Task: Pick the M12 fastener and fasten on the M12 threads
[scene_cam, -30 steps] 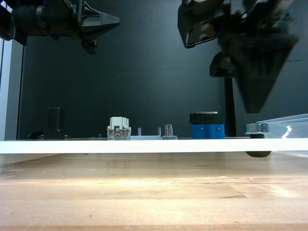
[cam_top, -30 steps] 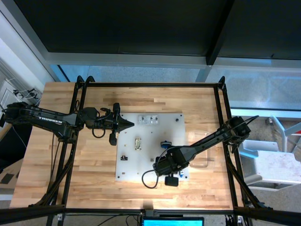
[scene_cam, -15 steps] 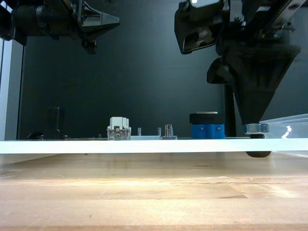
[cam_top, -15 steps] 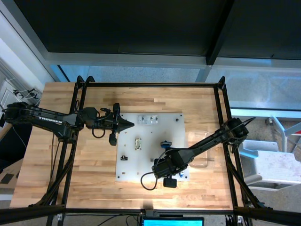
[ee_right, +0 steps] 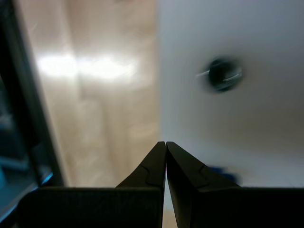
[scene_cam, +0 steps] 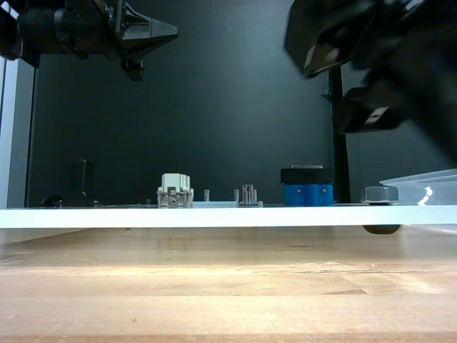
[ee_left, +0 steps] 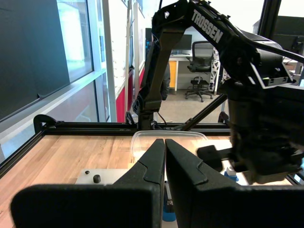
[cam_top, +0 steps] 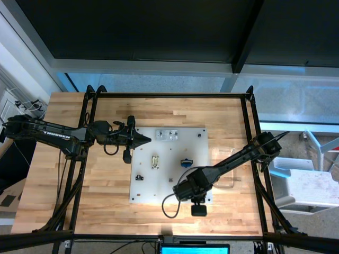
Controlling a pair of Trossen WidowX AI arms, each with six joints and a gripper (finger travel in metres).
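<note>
Fingers of right gripper (ee_right: pixel 166 145) pressed together, empty, over near edge of white board (ee_right: pixel 237 118); left gripper (scene_cam: pixel 171 30) likewise closed, upper left of low view. M12 nut (scene_cam: pixel 380 193) sits on that board, lower right, before clear tray (scene_cam: pixel 428 187).

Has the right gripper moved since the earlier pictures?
Yes. The right gripper, then tip-down on the nut, has risen above it. Left gripper hangs over the board's left edge.
</note>
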